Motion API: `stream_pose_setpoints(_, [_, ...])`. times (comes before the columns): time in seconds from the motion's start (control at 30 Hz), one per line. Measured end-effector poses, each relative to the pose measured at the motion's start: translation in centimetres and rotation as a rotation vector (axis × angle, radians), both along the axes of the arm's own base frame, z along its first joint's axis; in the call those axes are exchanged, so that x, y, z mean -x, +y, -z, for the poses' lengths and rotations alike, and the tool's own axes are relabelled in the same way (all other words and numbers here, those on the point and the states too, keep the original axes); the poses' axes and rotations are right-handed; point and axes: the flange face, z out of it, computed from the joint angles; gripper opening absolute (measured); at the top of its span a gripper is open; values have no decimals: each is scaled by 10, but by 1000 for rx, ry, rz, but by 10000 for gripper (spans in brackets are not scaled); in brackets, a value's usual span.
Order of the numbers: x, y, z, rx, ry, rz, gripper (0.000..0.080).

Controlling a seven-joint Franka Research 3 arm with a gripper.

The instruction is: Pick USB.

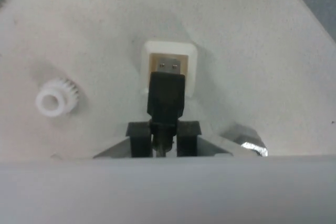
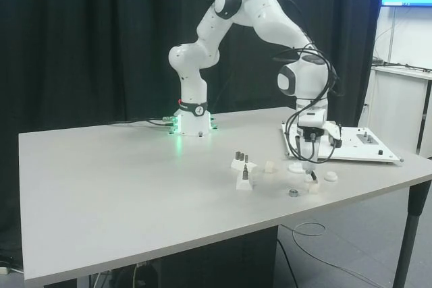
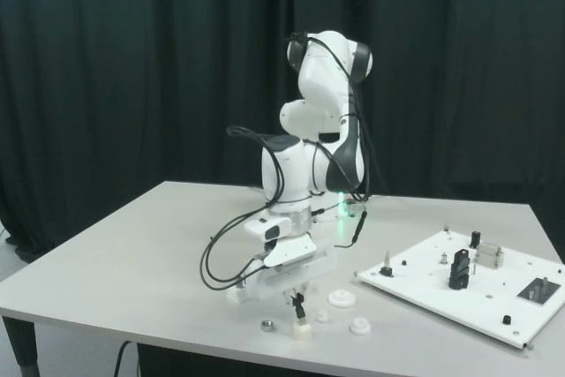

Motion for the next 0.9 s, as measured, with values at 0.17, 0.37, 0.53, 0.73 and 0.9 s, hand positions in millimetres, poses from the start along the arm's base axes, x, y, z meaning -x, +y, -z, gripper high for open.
stream_pose_setpoints(0.17, [-2,-1,-11,-7,18,5,94])
stream_pose_setpoints(0.37, [-4,-2,-19,-11,29,10,94])
stream_pose_setpoints(0.53, [-5,-2,-22,-12,34,16,94])
stream_pose_setpoints(0.73, [-5,-2,-24,-13,35,22,94])
stream_pose_setpoints(0.9, [-5,-2,-25,-12,34,24,94])
